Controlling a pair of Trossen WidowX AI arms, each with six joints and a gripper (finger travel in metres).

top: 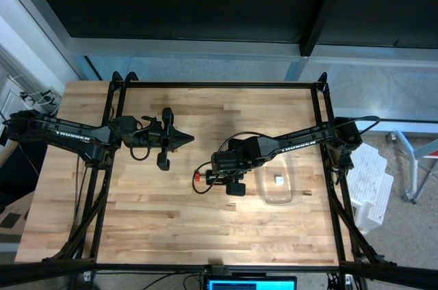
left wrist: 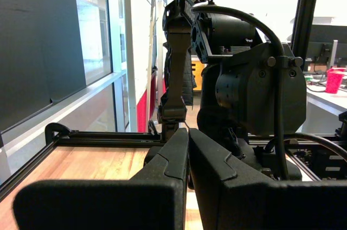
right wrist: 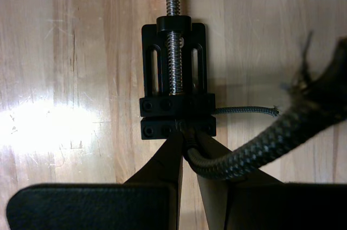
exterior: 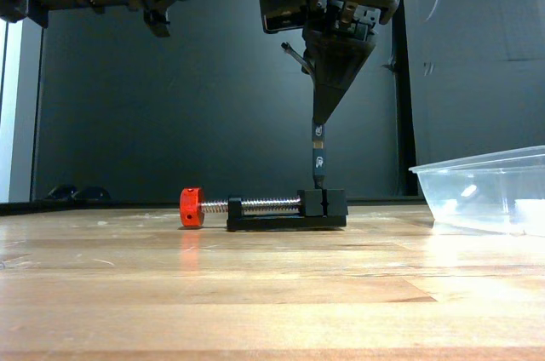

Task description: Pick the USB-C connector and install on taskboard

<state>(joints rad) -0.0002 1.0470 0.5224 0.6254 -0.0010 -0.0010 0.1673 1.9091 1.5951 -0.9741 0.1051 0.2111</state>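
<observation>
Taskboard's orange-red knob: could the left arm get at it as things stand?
Probably yes. The knob sticks out toward the left gripper, parked raised, with only tabletop between; the right gripper holds the USB-C connector at the taskboard's opposite end.

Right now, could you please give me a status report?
Left gripper shut, parked high. Right gripper shut on USB-C connector, upright, tip at taskboard. Nothing blocking; tray aside.
</observation>
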